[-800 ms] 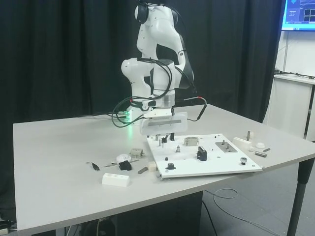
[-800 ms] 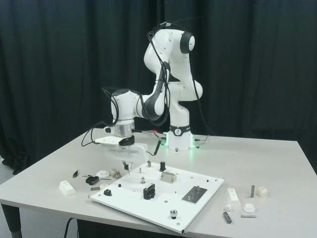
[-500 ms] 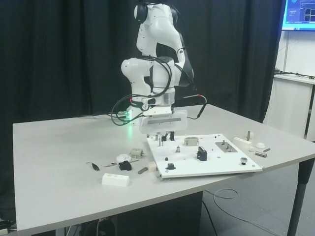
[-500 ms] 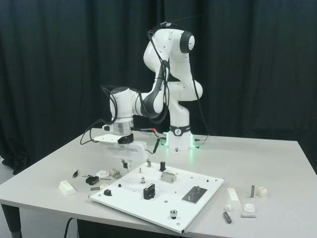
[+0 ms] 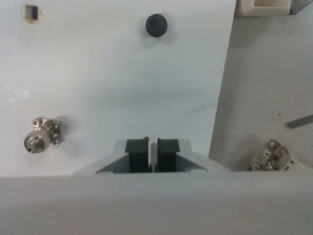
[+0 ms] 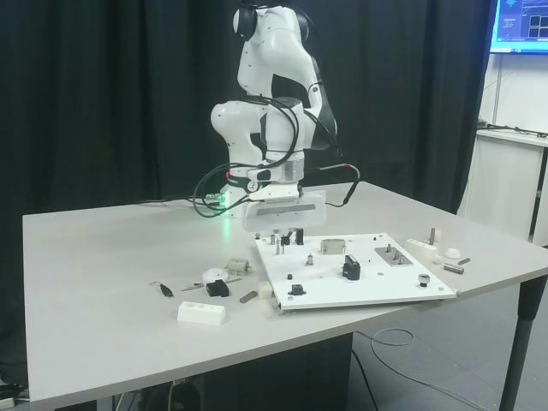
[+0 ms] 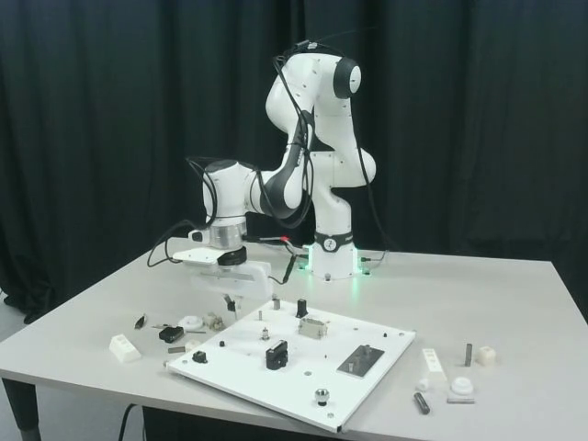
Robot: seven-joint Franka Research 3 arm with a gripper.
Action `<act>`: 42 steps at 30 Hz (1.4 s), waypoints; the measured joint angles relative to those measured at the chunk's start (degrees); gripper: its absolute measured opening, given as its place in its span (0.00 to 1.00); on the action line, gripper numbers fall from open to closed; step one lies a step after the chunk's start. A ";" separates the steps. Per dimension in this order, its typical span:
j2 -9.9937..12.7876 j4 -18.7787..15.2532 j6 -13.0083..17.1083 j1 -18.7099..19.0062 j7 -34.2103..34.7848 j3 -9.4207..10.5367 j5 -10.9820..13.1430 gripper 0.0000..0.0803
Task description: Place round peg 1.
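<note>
My gripper (image 5: pixel 152 156) is shut on a thin grey round peg (image 5: pixel 152 148) that stands upright between the two black pads (image 5: pixel 136 155). It hangs a little above the near left part of the white assembly board (image 5: pixel 122 88). From the first room view the gripper (image 6: pixel 287 240) is over the board's far left corner (image 6: pixel 267 248). The second room view shows the gripper (image 7: pixel 230 300) just above the board's left edge (image 7: pixel 207 344).
On the board (image 6: pixel 360 287) sit a black knob (image 5: pixel 156 24), a metal connector (image 5: pixel 41 138), a black clip (image 6: pixel 350 267) and a grey plate (image 7: pixel 360 360). Off the board lie a metal part (image 5: pixel 274 157), a white block (image 6: pixel 202 313) and small loose pieces (image 7: pixel 459 377).
The arm has lifted the gripper a little, straight up from the board, with the peg still held between the fingers.
</note>
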 joint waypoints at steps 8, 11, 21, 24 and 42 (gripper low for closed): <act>0.14 0.34 0.10 0.00 0.00 -0.22 -0.33 0.04; 0.33 0.64 0.29 0.00 -0.05 -0.41 -0.68 0.04; 2.52 2.82 1.93 -0.15 -1.54 -1.43 -1.03 0.04; 3.77 3.82 2.59 -0.28 -2.34 -1.91 -1.03 0.04; 10.34 9.67 3.46 -4.65 -8.05 -2.84 -0.79 0.04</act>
